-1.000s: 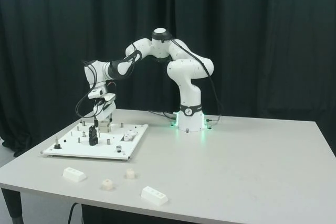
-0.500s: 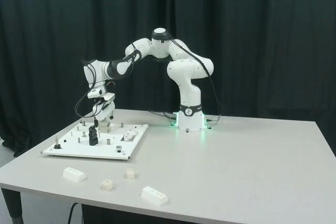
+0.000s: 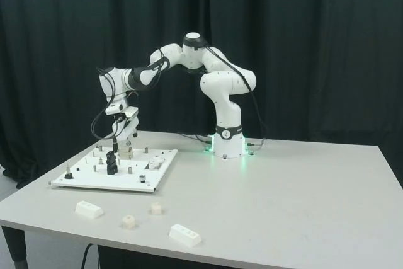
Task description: Insert square peg 3.
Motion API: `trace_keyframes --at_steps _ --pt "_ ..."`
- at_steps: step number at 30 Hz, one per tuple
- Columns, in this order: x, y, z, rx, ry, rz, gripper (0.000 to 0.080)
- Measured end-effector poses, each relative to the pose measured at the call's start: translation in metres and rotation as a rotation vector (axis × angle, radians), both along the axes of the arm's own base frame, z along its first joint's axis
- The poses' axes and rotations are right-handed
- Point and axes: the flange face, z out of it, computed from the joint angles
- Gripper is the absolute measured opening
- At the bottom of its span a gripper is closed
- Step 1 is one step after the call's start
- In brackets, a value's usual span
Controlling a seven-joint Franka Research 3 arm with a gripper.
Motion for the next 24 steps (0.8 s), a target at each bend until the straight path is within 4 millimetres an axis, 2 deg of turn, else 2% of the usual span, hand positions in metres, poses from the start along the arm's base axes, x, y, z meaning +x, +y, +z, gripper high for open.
trace_keyframes --at_steps 24 --pt "0.011 0.009 0.036 -0.059 0.077 -0.262 0.08"
